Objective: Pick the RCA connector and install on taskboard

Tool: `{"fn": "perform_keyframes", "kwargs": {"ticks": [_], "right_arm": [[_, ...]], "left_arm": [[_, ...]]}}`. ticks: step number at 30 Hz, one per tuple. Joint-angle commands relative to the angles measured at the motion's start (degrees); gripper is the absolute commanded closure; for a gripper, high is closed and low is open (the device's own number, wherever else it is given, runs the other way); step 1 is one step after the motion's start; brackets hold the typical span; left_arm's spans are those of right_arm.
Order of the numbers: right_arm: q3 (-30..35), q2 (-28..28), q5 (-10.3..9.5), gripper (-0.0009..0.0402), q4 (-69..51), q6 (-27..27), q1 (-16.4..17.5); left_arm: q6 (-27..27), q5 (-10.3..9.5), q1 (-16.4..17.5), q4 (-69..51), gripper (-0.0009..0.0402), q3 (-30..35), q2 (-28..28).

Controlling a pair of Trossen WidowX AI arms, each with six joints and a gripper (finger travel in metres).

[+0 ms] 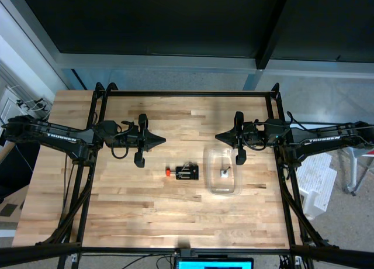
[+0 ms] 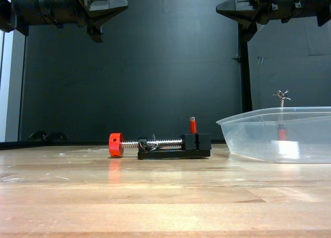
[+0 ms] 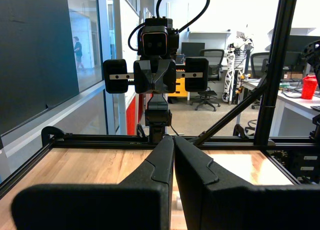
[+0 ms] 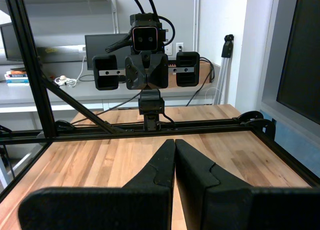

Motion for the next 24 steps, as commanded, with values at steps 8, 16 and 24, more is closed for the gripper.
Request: {"fn": "perform_keyframes", "kwargs": {"ticks": [8, 16, 24], "right_arm": [[0.0, 0.0, -0.02, 0.0393, 0.0, 0.0, 0.0], [3.0, -0.5, -1.57, 0.0393, -8.5, 0.1, 0.1], [14.0, -0.5, -1.66, 0.0393, -40.3, 1.6, 0.6]], "left_arm": [[0.0, 0.0, 0.0, 0.0, 0.0393, 0.0, 0.0], [0.0, 0.0, 0.0, 0.0, 0.0393, 0.0, 0.0], [0.0, 0.0, 0.0, 0.0, 0.0393, 0.0, 0.0]]}}
